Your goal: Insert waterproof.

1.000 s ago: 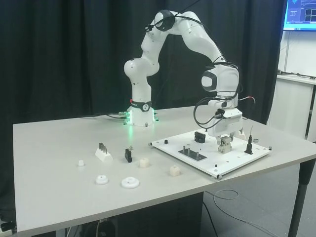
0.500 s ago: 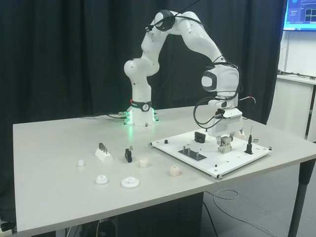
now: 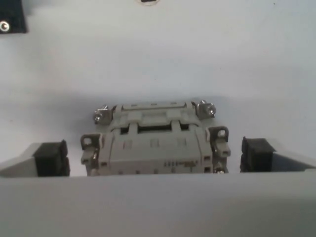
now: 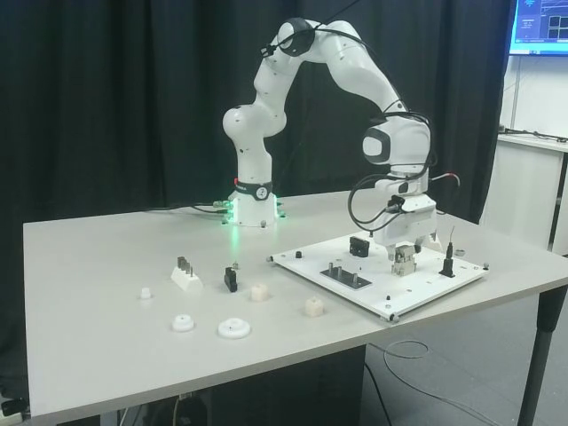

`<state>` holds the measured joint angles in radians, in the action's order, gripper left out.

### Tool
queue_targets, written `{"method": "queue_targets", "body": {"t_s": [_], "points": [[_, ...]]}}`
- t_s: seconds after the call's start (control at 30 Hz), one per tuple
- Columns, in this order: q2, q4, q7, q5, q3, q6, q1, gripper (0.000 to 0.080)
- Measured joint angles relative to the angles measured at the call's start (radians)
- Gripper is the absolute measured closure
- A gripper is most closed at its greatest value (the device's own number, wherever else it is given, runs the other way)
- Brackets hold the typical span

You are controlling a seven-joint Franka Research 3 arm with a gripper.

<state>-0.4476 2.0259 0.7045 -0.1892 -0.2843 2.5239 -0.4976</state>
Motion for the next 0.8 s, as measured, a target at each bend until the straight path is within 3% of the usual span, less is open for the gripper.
{"method": "queue_targets", "body": {"t_s": [0.53, 0.8], "points": [[0.038, -0.075, 0.002, 0.003, -0.033, -0.177, 0.001, 0.0003], [0.050, -0.083, 0.001, 0.019, -0.062, -0.205, 0.001, 0.0003]]}}
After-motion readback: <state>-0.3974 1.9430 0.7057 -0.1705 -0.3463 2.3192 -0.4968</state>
